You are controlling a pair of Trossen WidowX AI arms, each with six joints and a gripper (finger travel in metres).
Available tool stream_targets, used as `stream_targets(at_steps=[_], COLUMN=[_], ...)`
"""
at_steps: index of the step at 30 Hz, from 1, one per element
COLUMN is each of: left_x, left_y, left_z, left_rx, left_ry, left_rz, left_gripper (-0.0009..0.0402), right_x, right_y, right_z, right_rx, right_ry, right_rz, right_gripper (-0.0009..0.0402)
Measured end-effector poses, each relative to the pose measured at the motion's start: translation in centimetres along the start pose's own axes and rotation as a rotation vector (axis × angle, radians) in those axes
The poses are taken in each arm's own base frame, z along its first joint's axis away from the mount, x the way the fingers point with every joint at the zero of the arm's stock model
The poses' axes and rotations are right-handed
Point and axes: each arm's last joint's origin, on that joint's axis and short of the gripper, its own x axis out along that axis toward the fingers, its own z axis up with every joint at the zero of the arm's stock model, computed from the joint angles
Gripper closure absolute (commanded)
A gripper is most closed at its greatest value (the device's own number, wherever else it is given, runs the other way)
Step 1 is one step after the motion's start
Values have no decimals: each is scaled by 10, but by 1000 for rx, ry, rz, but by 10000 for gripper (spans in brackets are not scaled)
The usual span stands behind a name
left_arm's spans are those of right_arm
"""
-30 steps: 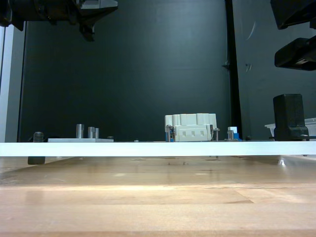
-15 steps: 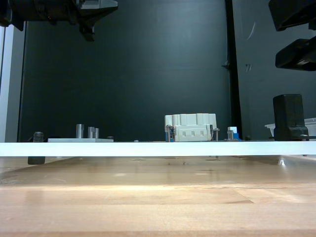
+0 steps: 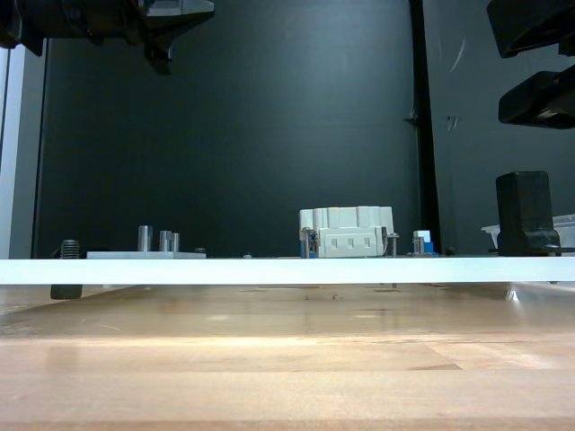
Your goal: Pick the 16mm bar and install on taskboard
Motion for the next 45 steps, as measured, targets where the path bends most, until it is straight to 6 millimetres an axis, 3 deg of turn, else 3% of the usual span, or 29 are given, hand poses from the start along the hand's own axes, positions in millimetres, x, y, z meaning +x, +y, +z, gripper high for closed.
stream_targets(at_steps=[38,45], left_x=[0,0], left_y=[0,0], left_z=[0,0], left_rx=[0,0], left_ry=[0,0], left_rz=[0,0], left_gripper=[393,393], right_x=[1,3], right_y=[13,12], right_z=[-8,-9], right_rx=[6,7], right_ry=[12,4], right_rz=[42,41], right_gripper=[381,354])
